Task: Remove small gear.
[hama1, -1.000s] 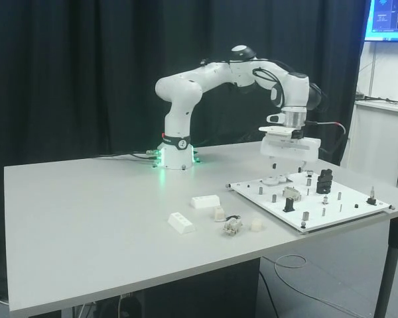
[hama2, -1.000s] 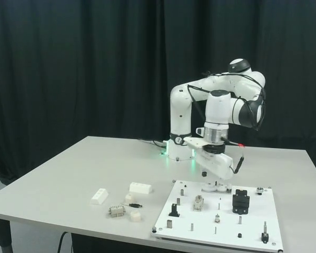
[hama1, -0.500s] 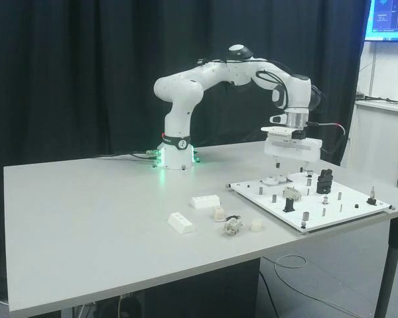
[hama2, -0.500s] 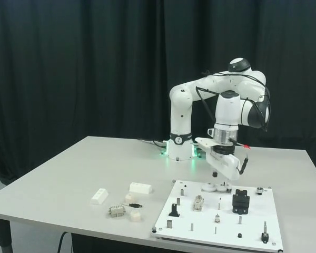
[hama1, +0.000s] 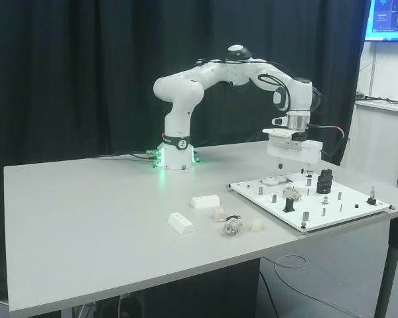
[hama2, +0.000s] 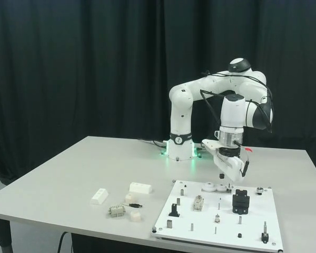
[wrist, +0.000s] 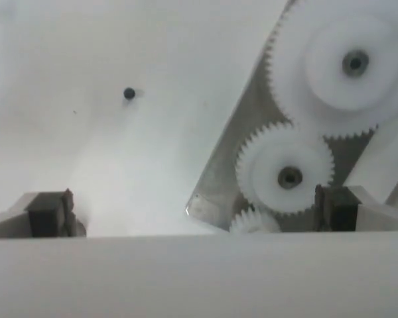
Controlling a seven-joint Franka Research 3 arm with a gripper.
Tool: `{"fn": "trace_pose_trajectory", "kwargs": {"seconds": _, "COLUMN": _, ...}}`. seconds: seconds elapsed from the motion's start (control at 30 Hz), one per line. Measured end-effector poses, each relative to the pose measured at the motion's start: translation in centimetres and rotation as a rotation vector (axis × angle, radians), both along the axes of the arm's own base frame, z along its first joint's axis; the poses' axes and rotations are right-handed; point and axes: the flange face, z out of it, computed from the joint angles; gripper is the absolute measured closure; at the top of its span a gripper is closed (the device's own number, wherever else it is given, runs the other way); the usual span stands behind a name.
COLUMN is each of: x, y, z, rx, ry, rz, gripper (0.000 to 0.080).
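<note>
In the first room view, the grey table (hama1: 86, 212) fills the lower half. Nearest, low in the middle of the frame, lie two white blocks (hama1: 181, 222) and a few small parts (hama1: 232, 226). To their right sits the white board (hama1: 358, 211), studded with pegs and a black fixture (hama1: 324, 181).

Above the board's far corner, right of centre, hangs the gripper (hama1: 290, 158), a little above the gears. Behind it the white arm (hama1: 205, 76) arches back to its green-lit base (hama1: 175, 158).

Only the wrist view shows the gears apart: a large gear (wrist: 345, 66), a middle gear (wrist: 286, 173) meshed with it, and the small gear (wrist: 253, 222) — half cut off by the gripper body. All three sit on a grey plate (wrist: 219, 192). The fingers (wrist: 48, 213) stand wide apart, grasping nothing; the small gear lies between them, close to one tip.

From the second room view the gears (hama2: 216, 186) merge into white discs.
</note>
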Motion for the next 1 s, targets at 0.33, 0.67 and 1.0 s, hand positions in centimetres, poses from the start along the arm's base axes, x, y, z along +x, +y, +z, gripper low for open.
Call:
{"fn": "trace_pose_trajectory", "kwargs": {"seconds": 0.33, "x": -0.7, "y": 0.7, "z": -0.9, "rx": -0.003, "ry": 0.014, "rz": -0.005, "gripper": 0.0003}}
{"fn": "trace_pose_trajectory", "kwargs": {"seconds": 0.67, "x": -1.6, "y": 0.8, "z": -1.6, "rx": -0.002, "ry": 0.025, "rz": -0.005, "gripper": 0.0003}}
{"fn": "trace_pose_trajectory", "kwargs": {"seconds": 1.0, "x": -2.3, "y": 0.7, "z": -1.8, "rx": -0.004, "ry": 0.029, "rz": -0.009, "gripper": 0.0003}}
